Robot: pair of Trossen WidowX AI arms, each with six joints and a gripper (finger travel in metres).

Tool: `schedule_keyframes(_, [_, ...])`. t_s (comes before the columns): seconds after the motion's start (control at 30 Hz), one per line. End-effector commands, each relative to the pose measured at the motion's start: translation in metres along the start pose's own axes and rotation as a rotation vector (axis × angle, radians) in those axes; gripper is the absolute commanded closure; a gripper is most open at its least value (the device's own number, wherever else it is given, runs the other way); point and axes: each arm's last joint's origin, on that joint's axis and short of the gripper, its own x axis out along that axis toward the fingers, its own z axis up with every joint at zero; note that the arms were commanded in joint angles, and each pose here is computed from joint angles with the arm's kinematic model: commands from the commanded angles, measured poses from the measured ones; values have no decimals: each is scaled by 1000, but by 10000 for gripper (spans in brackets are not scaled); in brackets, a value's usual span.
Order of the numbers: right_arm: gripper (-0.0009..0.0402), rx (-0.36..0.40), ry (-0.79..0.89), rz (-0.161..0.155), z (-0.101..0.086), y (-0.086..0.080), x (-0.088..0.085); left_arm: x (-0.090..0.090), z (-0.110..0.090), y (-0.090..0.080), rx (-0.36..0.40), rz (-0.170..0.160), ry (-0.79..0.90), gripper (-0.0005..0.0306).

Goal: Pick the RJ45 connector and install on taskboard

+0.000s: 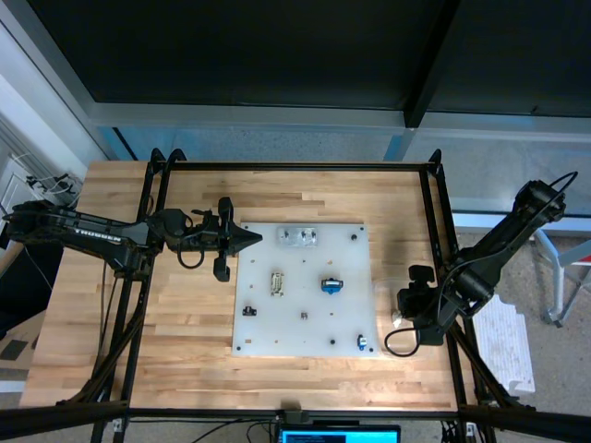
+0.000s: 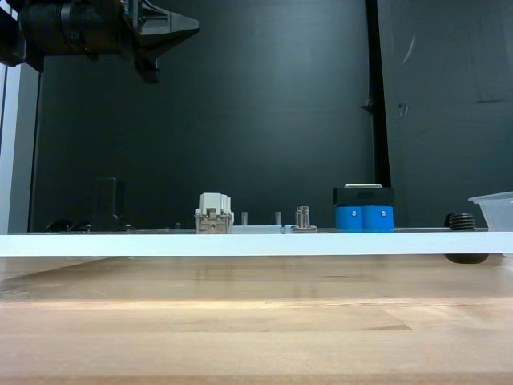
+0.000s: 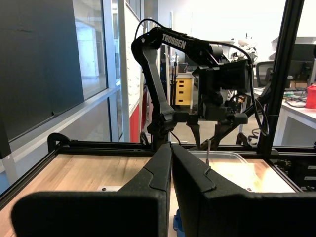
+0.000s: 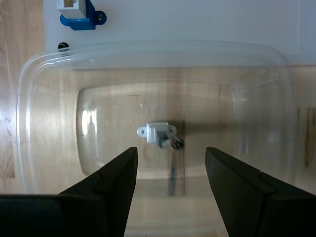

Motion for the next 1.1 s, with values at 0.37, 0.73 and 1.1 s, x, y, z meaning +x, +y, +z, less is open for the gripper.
schedule_keyframes(0.37, [203,-3,9,-4,-7,0,22,0,0,0,0,0,-1,300])
schedule_keyframes(0.73, [217,-6,-9,3,-11,-1,34,0,0,0,0,0,-1,300])
schedule_keyframes(1.1, [251,-9,-17,9,-12,-1,37,0,0,0,0,0,-1,300])
